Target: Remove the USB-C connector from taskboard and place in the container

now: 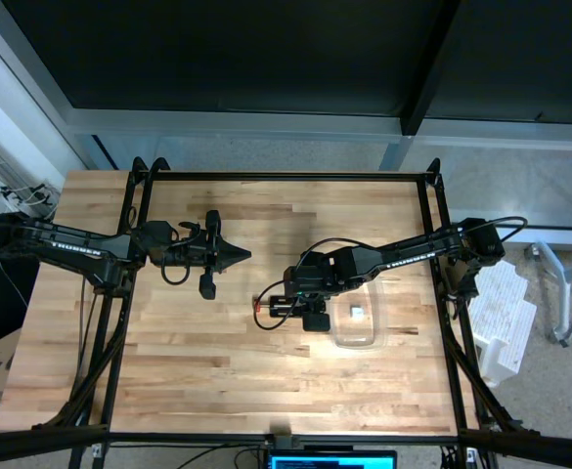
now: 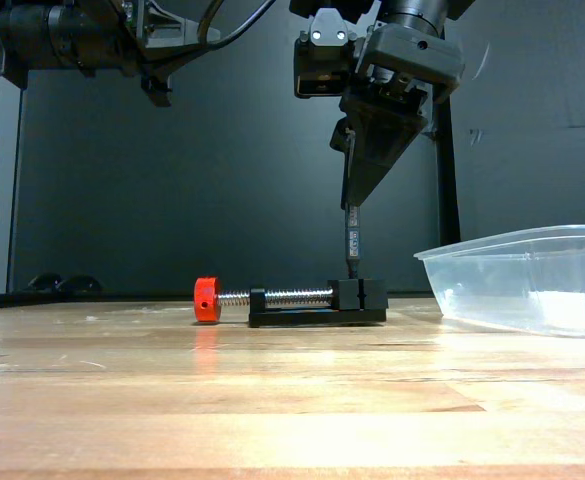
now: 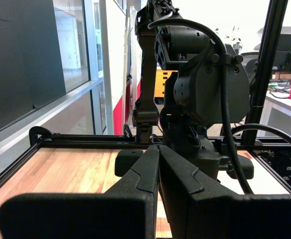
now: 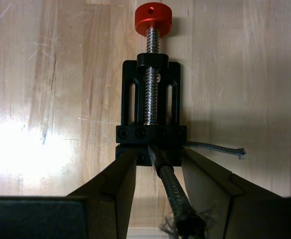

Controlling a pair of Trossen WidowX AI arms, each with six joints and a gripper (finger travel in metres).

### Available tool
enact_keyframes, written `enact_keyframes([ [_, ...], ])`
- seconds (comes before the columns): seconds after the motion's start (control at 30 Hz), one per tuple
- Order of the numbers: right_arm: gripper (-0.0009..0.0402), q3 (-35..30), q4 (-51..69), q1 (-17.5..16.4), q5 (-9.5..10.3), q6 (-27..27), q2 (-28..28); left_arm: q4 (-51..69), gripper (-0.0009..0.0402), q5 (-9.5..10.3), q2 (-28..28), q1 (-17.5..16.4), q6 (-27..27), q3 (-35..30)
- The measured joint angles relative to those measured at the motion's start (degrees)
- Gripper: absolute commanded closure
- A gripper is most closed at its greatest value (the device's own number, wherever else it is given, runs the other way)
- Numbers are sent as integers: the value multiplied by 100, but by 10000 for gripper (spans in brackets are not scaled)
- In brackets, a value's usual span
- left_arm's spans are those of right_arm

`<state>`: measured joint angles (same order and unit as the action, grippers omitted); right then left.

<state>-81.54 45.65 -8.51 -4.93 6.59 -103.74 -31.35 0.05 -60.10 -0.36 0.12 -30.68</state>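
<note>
The left gripper (image 1: 244, 256) hangs high over the left half of the bench (image 1: 217, 376), well apart from the work, its fingers (image 3: 145, 169) pressed together with nothing between them. Toward the middle, the taskboard (image 2: 317, 303) lies flat on the wood with its red knob (image 2: 206, 299) at its left end in the low view and a bare silver screw running from the knob into the black block. The USB-C connector (image 2: 352, 252) stands upright in the block's right-hand end, seated in the fixture, with a thin dark braided stem rising from it. Directly above, the right gripper (image 2: 352, 203) points straight down over that end. The wrist view shows its fingers (image 4: 116, 184) partly open, one to each side of the stem, with a gap showing on both sides. A short braided strand (image 4: 216, 147) juts sideways from the same end of the taskboard. Just to the right, the clear container (image 2: 532, 262) sits on the bench beside the fixture without touching it, with a small white piece (image 1: 357, 312) inside.
</note>
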Motion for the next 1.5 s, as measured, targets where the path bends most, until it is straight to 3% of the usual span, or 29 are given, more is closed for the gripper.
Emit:
enact_keyframes([
  [0.83,396,46,-68,0,17,-4,7,0,393,-2,0,0,0,-2],
  [1.5,393,55,-50,0,9,-2,94,0,393,0,0,0,-2,-2],
])
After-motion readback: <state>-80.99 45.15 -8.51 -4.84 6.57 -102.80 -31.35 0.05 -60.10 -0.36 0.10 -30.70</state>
